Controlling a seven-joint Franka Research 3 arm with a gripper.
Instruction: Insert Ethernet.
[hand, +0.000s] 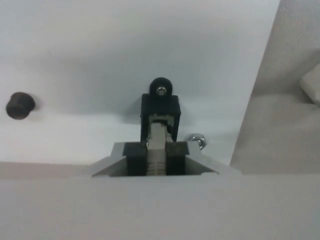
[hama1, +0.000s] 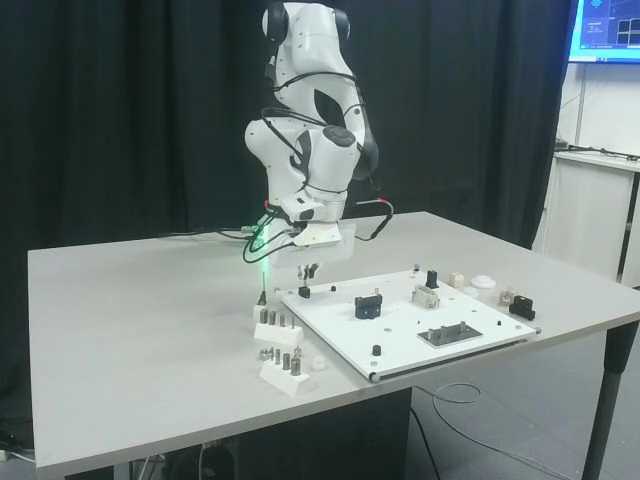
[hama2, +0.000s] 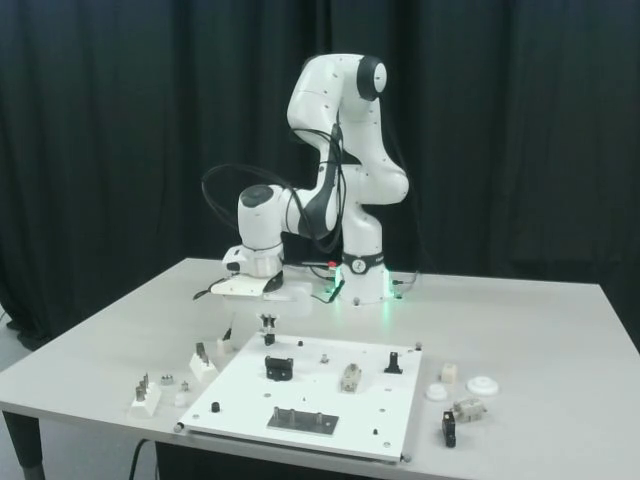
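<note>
Tool (hand: 157, 159) pinching ridged plug (hand: 156, 150), boxy black socket (hand: 160, 111)

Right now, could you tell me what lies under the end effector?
Under the end effector, which grips a plug, sits a black socket holder on the white board. The holder's opening is covered by the plug.

Your white arm (hama2: 340, 150) rises from its base, folds over at the top and comes down with the wrist held low and the hand pointing straight down. Your gripper (hand: 157, 152) has its two black fingers (hand: 134, 159) drawn close together, clamped on a narrow piece between them. In the room views, the gripper (hama1: 306, 268) hangs just above the surface below.
</note>
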